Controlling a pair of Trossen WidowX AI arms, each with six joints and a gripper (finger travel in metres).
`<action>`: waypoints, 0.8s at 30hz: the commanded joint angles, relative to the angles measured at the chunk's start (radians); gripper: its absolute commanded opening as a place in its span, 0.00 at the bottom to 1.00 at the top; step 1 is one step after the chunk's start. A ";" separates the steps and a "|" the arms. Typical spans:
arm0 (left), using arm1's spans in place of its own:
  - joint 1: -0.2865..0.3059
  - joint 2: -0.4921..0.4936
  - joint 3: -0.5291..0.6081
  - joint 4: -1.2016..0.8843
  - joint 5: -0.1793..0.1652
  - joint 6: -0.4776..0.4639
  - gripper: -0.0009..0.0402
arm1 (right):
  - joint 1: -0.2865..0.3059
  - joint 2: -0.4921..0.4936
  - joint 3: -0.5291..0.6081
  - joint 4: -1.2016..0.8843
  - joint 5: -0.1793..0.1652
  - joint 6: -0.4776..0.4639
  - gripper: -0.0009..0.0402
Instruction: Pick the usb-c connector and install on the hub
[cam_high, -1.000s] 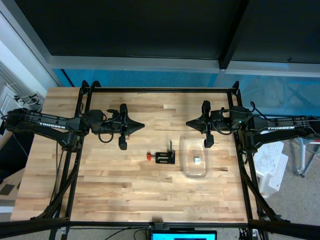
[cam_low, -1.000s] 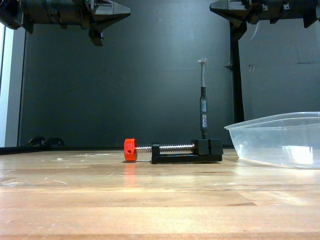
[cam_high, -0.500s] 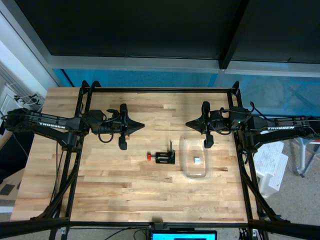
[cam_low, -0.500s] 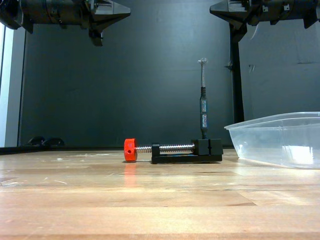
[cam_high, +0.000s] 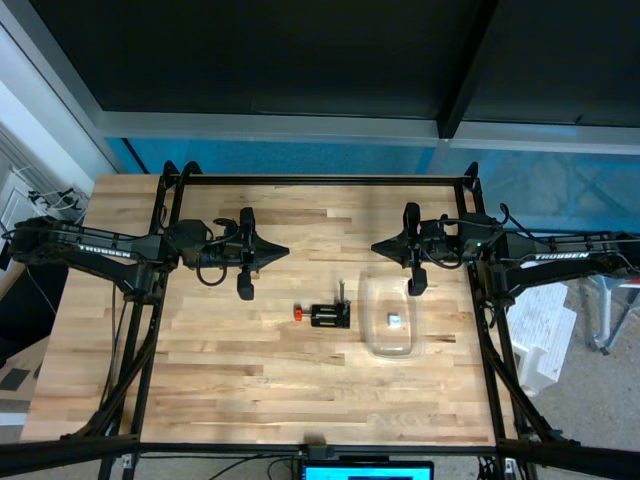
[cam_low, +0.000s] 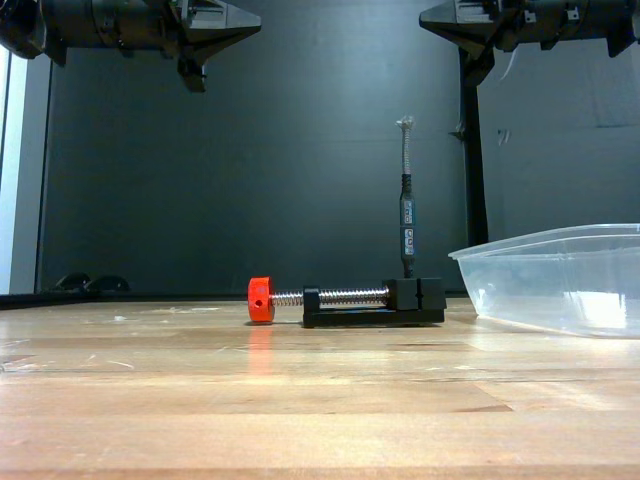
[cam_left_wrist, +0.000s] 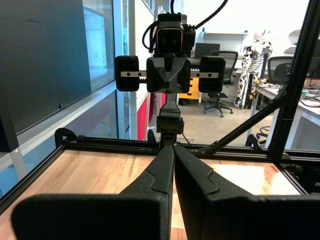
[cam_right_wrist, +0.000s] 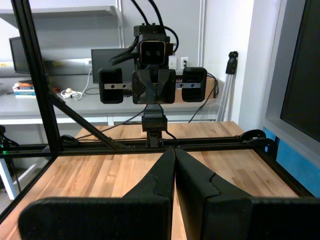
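Two grippers hang high above the table, and neither has anything in it. The left gripper sits over the far left part of the wooden table. The left wrist view shows its fingers pressed together with no gap and nothing between them. The right gripper mirrors it over the far right, likewise pinched closed on nothing. The two face each other, well apart, and both are well clear of the work below.

The hub lies on the table between the arms, nearer the table's near edge than either gripper. It is a small black block with a red-orange knob on a threaded screw at its left end. A thin dark rod stands upright from its right end. Near its right side, not touching it, stands a clear plastic tray holding a tiny pale piece. The usb-c connector cannot be picked out with confidence. It may lie in the tray by the pale piece, but that is too small to tell.

On this evidence the task is at its very start: nothing picked, nothing carried, nothing installed. All of it remains, namely grasping the connector, bringing it to the hub and seating it there. An arm would first have to open its fingers and descend.
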 joint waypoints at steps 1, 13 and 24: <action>0.000 0.000 0.000 0.000 0.000 0.000 0.02 | 0.000 0.000 0.000 0.005 0.001 0.002 0.02; 0.000 0.000 0.000 0.000 0.000 0.000 0.02 | 0.003 0.000 -0.010 0.030 0.019 0.006 0.02; 0.000 0.000 0.000 0.000 0.000 0.000 0.02 | 0.018 0.003 -0.013 0.029 0.023 0.014 0.02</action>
